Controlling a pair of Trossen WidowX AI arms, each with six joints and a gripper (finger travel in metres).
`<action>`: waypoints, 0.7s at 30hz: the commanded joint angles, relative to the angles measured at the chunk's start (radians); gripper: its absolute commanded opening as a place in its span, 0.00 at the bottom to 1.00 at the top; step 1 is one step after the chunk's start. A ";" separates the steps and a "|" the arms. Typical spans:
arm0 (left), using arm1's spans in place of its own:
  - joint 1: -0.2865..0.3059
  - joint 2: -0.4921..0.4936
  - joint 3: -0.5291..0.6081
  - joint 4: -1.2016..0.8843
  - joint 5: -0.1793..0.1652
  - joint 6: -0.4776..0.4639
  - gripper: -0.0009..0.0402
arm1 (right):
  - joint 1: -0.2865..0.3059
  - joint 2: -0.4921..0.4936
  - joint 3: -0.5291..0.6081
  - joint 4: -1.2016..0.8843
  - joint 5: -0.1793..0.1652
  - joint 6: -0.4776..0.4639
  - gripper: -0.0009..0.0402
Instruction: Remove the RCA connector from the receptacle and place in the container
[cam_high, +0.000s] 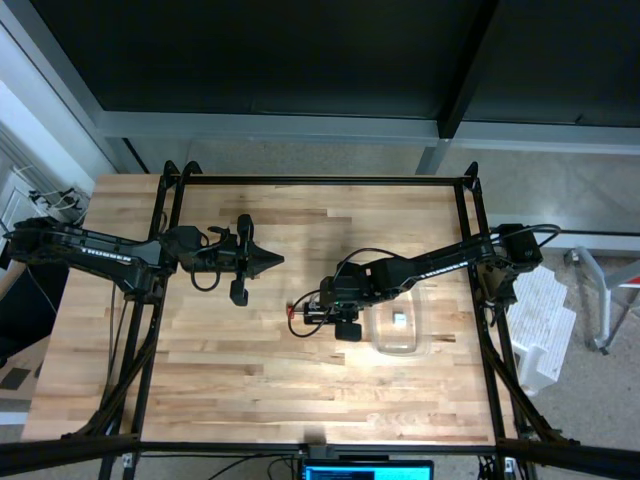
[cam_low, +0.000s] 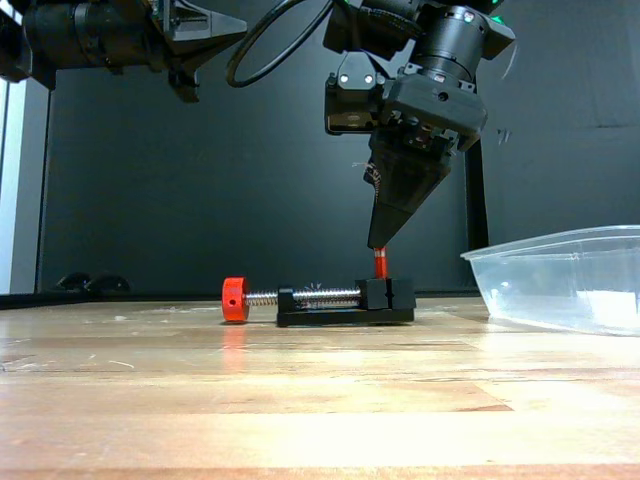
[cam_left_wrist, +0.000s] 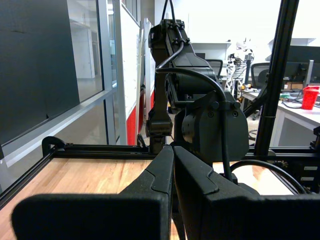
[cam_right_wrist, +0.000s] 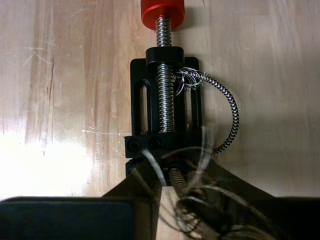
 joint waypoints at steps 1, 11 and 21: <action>0.000 0.000 0.000 0.000 0.000 0.000 0.02 | 0.000 -0.001 0.000 0.000 -0.001 0.001 0.10; 0.000 0.000 0.000 0.000 0.000 0.000 0.02 | 0.002 -0.006 0.000 -0.002 -0.002 0.001 0.02; 0.000 0.000 0.000 0.000 0.000 0.000 0.02 | 0.002 -0.013 0.056 -0.057 -0.002 0.000 0.02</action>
